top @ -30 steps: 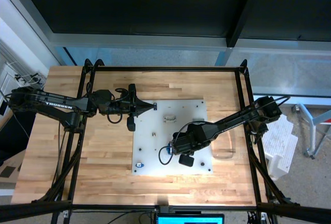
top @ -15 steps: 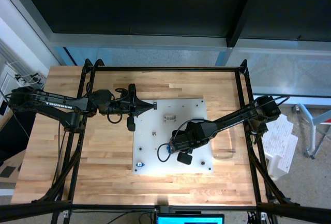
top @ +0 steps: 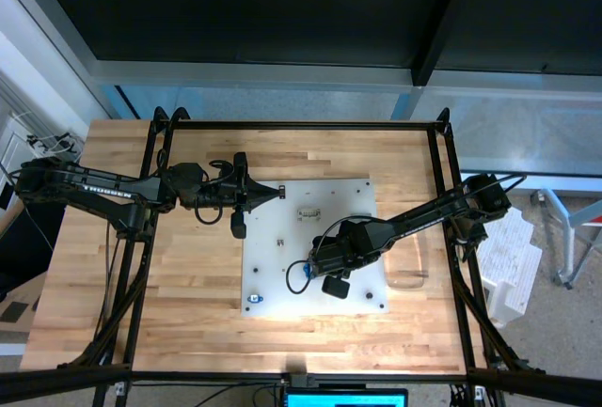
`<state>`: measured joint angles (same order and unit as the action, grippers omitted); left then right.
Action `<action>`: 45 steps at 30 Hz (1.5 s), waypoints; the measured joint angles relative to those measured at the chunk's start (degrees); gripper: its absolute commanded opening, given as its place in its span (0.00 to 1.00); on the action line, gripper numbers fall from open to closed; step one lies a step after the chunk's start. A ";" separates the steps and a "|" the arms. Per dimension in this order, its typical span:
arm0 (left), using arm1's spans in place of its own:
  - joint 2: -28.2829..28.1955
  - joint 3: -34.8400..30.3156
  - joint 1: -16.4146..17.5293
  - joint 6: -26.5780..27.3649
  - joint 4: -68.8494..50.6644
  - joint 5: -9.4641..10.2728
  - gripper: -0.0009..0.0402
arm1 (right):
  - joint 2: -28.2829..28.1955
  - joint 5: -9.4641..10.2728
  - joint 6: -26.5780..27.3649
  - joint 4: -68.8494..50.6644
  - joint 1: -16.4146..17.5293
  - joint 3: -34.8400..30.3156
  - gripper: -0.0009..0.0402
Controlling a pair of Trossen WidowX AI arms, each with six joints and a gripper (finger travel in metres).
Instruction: Pick the 16mm cylinder and install on the taskboard
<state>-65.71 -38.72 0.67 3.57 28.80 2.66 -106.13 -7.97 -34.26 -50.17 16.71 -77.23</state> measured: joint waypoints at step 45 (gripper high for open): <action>0.02 0.00 0.00 0.00 0.00 0.00 0.02 | 2.95 -0.15 0.24 0.35 2.21 0.04 0.04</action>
<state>-65.69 -38.72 0.67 3.57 28.80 2.66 -103.18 -8.12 -34.02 -49.82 18.92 -77.19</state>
